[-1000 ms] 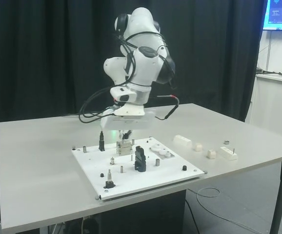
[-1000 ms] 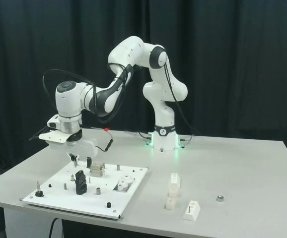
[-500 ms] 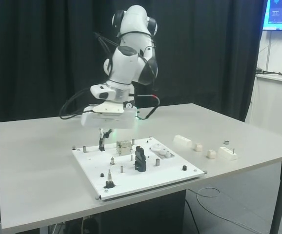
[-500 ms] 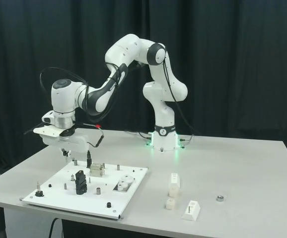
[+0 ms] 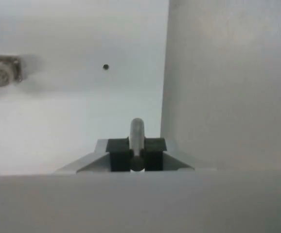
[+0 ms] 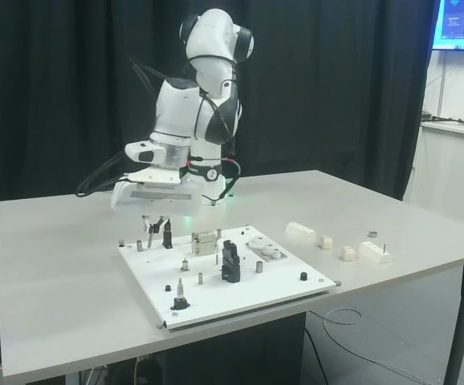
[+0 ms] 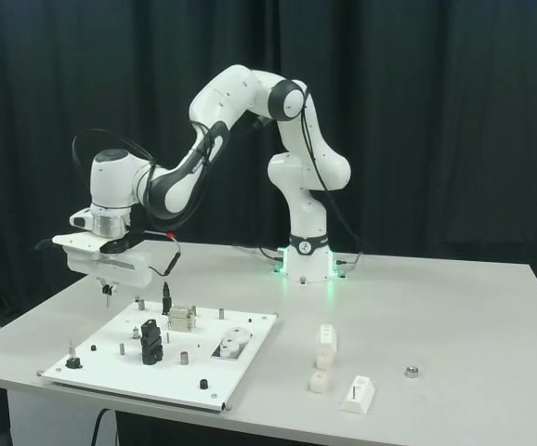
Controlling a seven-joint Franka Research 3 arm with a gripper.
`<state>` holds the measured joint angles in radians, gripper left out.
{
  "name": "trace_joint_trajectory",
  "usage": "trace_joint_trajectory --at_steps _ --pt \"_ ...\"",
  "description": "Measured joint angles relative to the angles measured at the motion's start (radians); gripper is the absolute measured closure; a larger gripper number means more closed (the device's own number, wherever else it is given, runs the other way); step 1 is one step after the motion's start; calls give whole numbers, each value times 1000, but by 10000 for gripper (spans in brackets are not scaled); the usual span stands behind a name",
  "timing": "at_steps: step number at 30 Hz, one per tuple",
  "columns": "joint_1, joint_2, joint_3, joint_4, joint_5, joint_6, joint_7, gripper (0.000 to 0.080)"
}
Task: Insert round peg 2.
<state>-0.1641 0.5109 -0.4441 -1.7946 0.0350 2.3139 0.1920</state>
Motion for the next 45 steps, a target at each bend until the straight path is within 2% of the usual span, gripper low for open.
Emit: trace_joint_trajectory --at_steps 7,19,31,45 --pt "-21 20 0 -4 60 32 -67 745" --pt "-41 52 0 -4 160 53 -202 745" --pt "-49 56 -2 -7 209 58 -266 745" --pt "-49 48 -16 -40 243 55 -314 745"
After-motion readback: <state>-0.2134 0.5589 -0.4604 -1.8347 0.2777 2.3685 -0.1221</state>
